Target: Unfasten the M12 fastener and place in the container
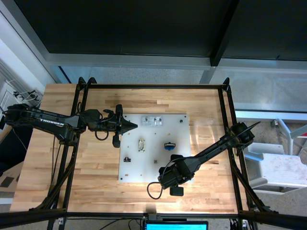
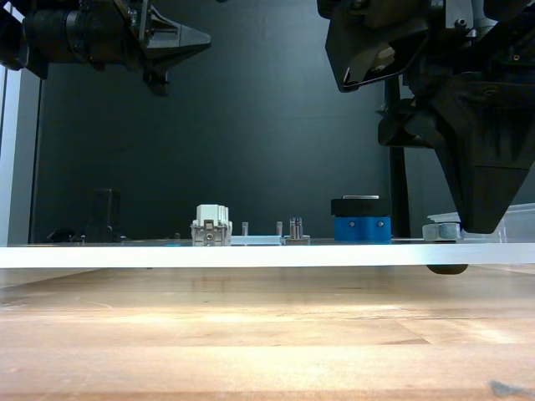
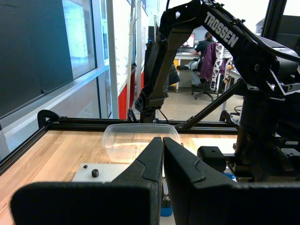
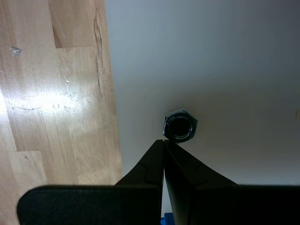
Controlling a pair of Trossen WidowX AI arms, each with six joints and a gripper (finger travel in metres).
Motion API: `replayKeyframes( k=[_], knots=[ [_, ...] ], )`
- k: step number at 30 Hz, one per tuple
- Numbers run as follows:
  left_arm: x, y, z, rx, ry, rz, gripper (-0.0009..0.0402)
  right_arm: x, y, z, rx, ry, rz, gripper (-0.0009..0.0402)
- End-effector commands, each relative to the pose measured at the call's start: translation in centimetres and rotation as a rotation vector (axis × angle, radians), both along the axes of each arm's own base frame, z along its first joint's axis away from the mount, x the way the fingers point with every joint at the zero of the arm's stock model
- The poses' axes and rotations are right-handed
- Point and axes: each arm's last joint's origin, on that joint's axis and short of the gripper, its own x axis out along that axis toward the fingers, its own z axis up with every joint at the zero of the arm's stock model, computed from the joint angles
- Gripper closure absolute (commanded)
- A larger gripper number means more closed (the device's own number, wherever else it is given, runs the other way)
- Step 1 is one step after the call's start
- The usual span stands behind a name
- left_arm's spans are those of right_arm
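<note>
The right gripper (image 4: 163,140) points straight down over the near right part of the white board (image 1: 144,167). Its jaws are pressed together with no gap between them, and they hold nothing. The M12 nut (image 4: 180,126), a small silver hexagon with a dark centre, lies just past the closed tips and a little to one side of them. It is very near the tips, but I cannot tell whether it touches them.

In the low view the nut (image 2: 440,230) sits low at board level, just beside the tip of the right gripper (image 2: 483,227). No stud ribs show beneath it. I cannot tell whether it is on its stud or lies loose on the board.

The container (image 3: 136,127), a clear plastic tub, stands on the counter (image 1: 57,158) beyond the board's right edge, and nothing shows inside it.

The left gripper (image 1: 135,126) hangs high over the board's far left edge, well apart from the nut. Its jaws are closed to a thin slit and hold nothing.

A blue part (image 2: 361,227) stands mid-board.
</note>
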Motion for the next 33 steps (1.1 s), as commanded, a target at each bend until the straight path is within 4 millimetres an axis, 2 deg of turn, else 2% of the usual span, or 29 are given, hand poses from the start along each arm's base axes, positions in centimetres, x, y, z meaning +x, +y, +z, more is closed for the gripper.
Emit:
replayKeyframes(
  k=[1,8,12,14,20,28,33],
  knots=[
    [0.0,0.0,0.0,0.000,0.000,0.000,0.0393,0.1,0.0,0.0,-0.003,-0.008,-0.003,0.0393],
    [0.0,0.0,0.0,0.000,0.000,0.000,0.0393,0.0,-0.1,0.1,-0.013,-0.007,0.014,0.0394],
    [0.0,0.0,0.0,0.000,0.000,0.000,0.0393,-0.6,-1.2,0.5,-0.248,-0.043,-0.085,0.0393],
    [0.0,0.0,0.0,0.000,0.000,0.000,0.0393,-0.8,-1.4,1.0,-0.276,-0.043,-0.107,0.0393],
    [0.0,0.0,0.0,0.000,-0.001,0.000,0.0393,-1.2,-1.4,2.1,-0.204,-0.033,-0.095,0.0393],
    [0.0,0.0,0.0,0.000,-0.001,0.000,0.0393,-1.5,-0.8,3.3,0.038,0.035,-0.044,0.0393],
    [0.0,0.0,0.0,0.000,0.000,0.000,0.0393,-1.0,-0.4,2.9,0.083,0.009,-0.022,0.0393]
  ],
)
